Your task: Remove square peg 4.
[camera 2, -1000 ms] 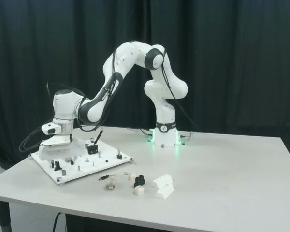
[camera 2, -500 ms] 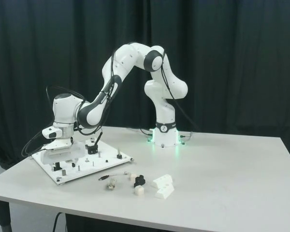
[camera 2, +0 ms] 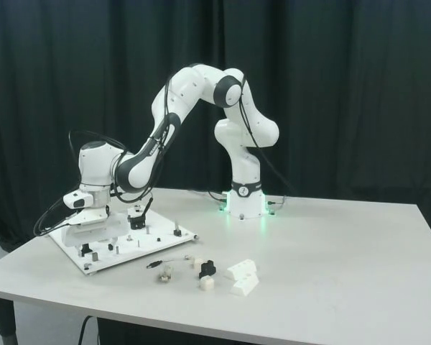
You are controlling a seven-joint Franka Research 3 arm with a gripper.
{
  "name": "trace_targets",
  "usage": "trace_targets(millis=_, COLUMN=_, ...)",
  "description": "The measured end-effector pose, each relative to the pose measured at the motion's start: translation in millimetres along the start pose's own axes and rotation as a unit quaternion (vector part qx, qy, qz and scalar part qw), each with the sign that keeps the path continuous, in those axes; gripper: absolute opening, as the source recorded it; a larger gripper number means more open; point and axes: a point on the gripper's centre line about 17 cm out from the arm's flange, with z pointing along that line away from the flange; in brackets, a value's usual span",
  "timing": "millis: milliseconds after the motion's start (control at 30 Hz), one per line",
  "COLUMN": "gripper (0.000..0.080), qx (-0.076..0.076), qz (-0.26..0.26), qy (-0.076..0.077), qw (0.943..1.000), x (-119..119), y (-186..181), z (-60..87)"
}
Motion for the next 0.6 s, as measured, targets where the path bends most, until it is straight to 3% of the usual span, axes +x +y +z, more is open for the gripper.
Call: trace_targets(millis=600, gripper=0.08, qx=0.003, qz=0.004, qy=0.008, qw=1.0, x=0.4, y=-0.8, z=6.5)
